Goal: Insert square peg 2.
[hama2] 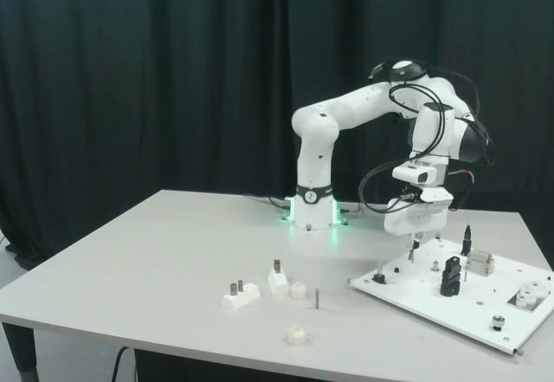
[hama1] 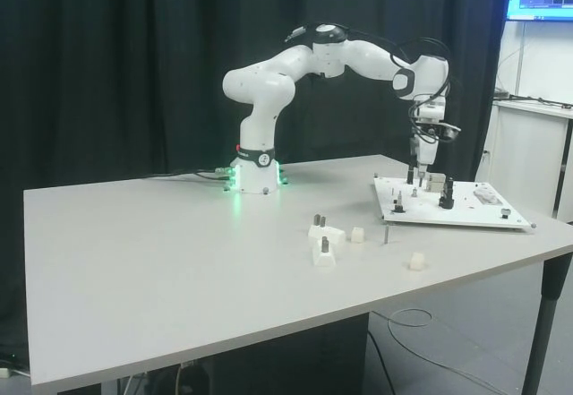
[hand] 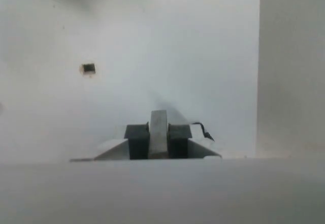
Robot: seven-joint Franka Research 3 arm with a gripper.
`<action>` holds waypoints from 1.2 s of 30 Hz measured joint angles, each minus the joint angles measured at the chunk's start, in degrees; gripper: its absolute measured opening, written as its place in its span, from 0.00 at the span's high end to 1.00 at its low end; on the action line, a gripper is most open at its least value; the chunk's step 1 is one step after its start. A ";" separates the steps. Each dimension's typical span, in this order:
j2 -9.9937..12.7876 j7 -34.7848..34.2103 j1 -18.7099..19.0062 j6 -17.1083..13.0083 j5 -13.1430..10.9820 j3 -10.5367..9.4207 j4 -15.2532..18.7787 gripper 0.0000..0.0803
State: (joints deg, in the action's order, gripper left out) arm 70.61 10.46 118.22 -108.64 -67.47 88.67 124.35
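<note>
Robotics lab, black curtains [hama2: 130,79]; bolted arm [hama2: 363,105], grey table [hama1: 161,261]

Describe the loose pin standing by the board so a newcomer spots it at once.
Find the white board at the table's edge, under the gripper. Just off its near corner, toward the white blocks, a thin pin stands upright alone on bare table; the other pins sit in blocks.
</note>
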 joint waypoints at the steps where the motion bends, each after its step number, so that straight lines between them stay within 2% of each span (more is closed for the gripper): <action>1: 0.00 0.60 0.00 0.00 0.24 -0.10 -0.03 0.91; 7: 0.00 3.83 -0.03 -0.04 0.67 -0.74 -0.26 0.91; 17: -0.12 4.04 -0.03 -0.04 0.40 -1.34 -0.59 0.91; 36: -0.74 3.89 -0.03 -0.26 -3.07 -3.04 -0.68 0.91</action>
State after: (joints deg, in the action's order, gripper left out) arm 69.87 14.35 118.19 -108.90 -70.54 85.64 123.67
